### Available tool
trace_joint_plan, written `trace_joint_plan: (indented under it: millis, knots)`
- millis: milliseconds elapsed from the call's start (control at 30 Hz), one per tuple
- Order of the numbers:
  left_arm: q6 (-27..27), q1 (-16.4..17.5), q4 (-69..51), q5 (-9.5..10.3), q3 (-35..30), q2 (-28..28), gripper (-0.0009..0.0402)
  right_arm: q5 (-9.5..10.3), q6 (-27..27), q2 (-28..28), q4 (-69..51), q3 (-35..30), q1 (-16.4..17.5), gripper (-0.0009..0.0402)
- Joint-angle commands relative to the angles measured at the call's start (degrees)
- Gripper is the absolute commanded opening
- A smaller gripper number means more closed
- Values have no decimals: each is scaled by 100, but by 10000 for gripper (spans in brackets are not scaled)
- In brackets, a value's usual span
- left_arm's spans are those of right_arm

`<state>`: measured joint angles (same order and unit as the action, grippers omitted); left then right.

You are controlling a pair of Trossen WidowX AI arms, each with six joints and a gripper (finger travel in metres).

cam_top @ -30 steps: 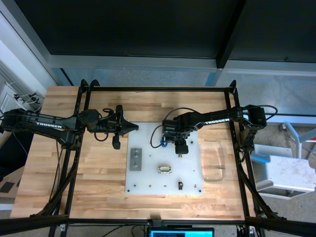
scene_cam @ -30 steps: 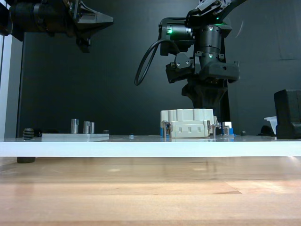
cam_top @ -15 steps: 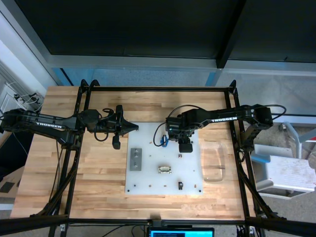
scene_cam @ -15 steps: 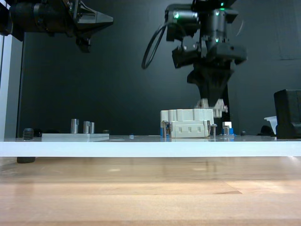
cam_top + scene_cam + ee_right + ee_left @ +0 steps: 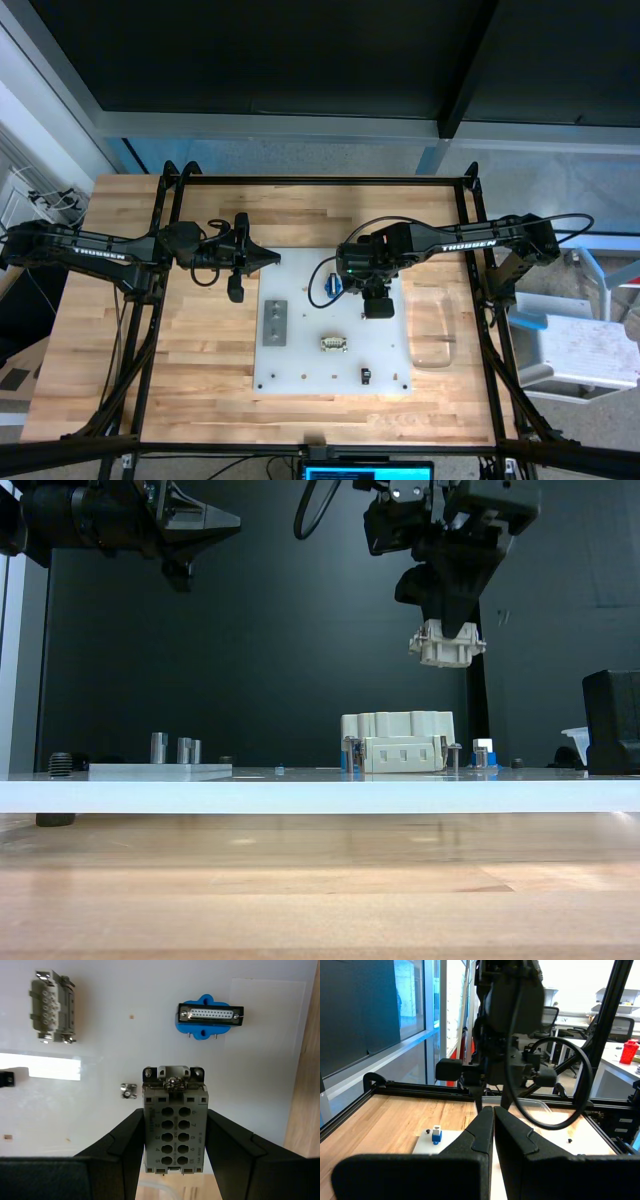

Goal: Pick the HAN10E connector and install in the HAN10E hub

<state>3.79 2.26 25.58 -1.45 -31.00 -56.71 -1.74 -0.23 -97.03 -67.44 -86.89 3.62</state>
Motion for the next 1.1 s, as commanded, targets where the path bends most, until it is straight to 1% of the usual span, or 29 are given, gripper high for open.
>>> trace_joint_plan:
  millis: [33,100,267,467,767,967,1100]
  knots:
    - [-2,2,0,-2,0,0,0,-26,-87,-4,-52,-26,195,20]
    - [-2,0,2,-2,0,0,0,-39,-129,-4,-42,-26,391,20]
    - [-2,2,4,-2,0,0,0,-168,-553,-111,63,-48,857,20]
    - [-2,2,2,-2,0,-2,0,-175,-1169,-518,68,-350,1152,20]
    - [-2,0,2,-2,0,0,0,-173,-1727,-1226,63,-1082,1366,20]
    - [-2,0,0,-2,0,-2,0,-173,-1906,-1685,37,-1563,1445,20]
    - [-2,2,-2,-2,0,-2,0,-175,-2020,-1923,26,-1764,1493,20]
